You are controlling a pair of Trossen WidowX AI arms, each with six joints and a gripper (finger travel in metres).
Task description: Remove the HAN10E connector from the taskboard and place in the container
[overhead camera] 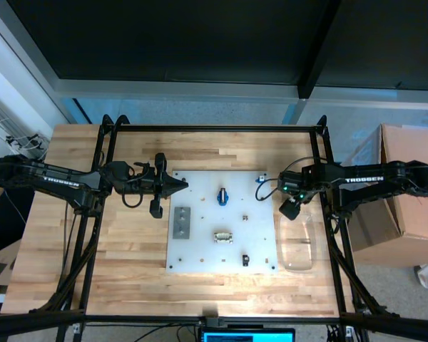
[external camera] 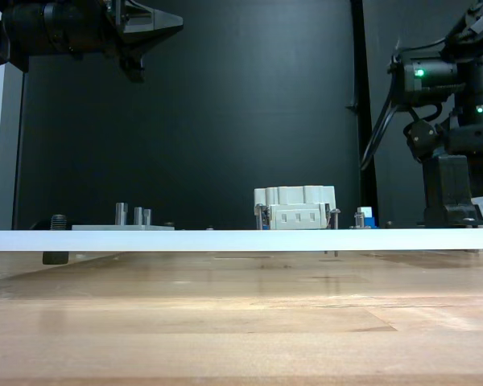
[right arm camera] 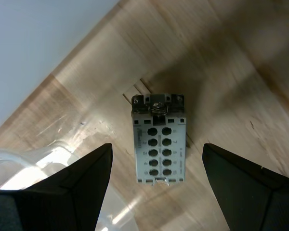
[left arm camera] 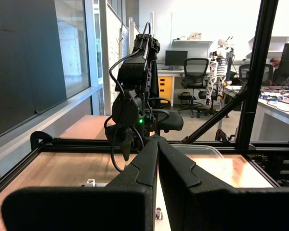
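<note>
The HAN10E connector (right arm camera: pixel 158 139), a grey block with ten holes, shows in the right wrist view over bare wood, between the fingers of my right gripper (right arm camera: pixel 156 149) and untouched by them. Whether it rests on the table or hangs in the air I cannot tell. The clear container's rim (right arm camera: pixel 53 149) is just beside it. Seen from above, my right gripper (overhead camera: pixel 289 209) hovers open at the far left corner of the container (overhead camera: pixel 299 267) and hides the connector. My left gripper (overhead camera: pixel 178 184) is shut and empty, high over the far left edge of the white taskboard (overhead camera: pixel 200 256).
A grey connector housing (overhead camera: pixel 223 236) stands on the board's near middle, also seen in the low view as the housing (external camera: pixel 295 209). A grey plate with pegs (overhead camera: pixel 181 221), a blue part (overhead camera: pixel 222 196) and small black fittings sit on the board. A cardboard box (overhead camera: pixel 406 192) is beyond the right arm.
</note>
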